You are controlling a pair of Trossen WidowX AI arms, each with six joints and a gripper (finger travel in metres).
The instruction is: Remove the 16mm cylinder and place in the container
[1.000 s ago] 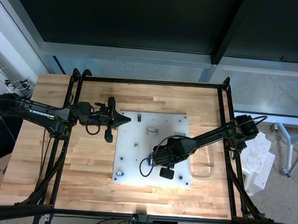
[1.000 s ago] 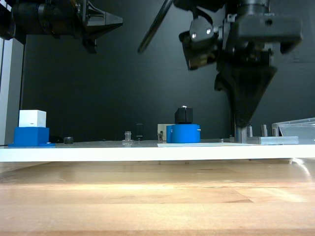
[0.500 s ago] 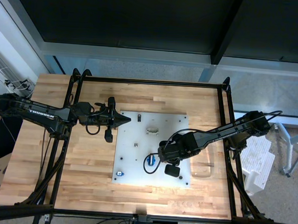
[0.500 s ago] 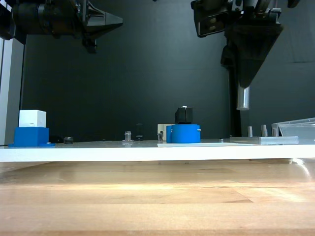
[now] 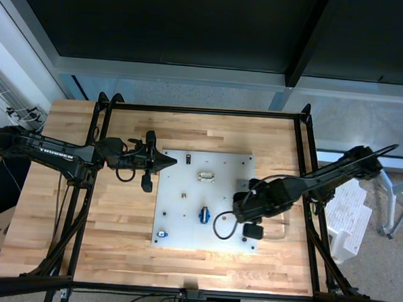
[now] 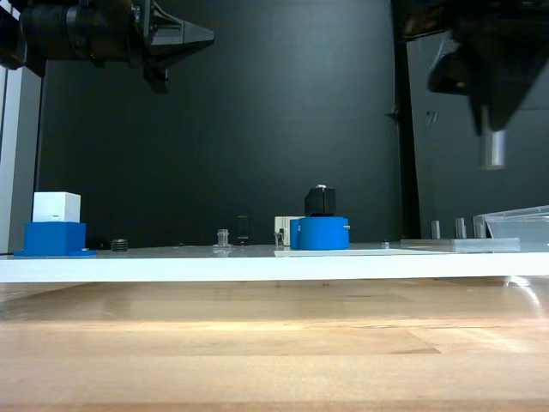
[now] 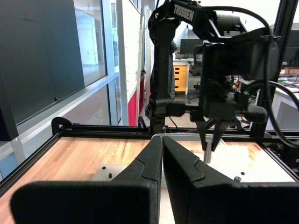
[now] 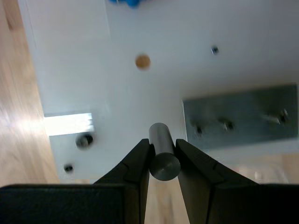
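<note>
**Op:** Where's the 16mm cylinder?

**Ann:** Pinched in your right gripper. It's clear of the white board, hanging in the air well above it. In the low view it's upright, long axis vertical, with the lower end poking out below the fingers.

**Op:** Grip state?

**Ann:** Jaws narrow, closed on the peg's sides, one finger each side. They touch nothing else.

**Op:** Which way to the container?

**Ann:** Rightward, toward your right arm's base, past the board's right edge. In the high view the gripper is over the board's right margin, near the grey metal block. The clear tray is just beside it on the right. So I'd call the move mostly sideways, then down. Height looks enough to me, since the low view puts the peg's lower end above the tray's rim.

**Op:** Left arm?

**Ann:** Your left gripper hangs high near the board's far left corner. Its fingers are pressed together and hold nothing. It's well apart from the tray, so the right arm is nearer by far.

**Op:** Anything to watch?

**Ann:** The peg is round, smooth and held only by its sides. My guess is it rolls or bounces if dropped from up there, so release it low inside the tray. The blue connector sits toward the board's middle, away from that path.
</note>
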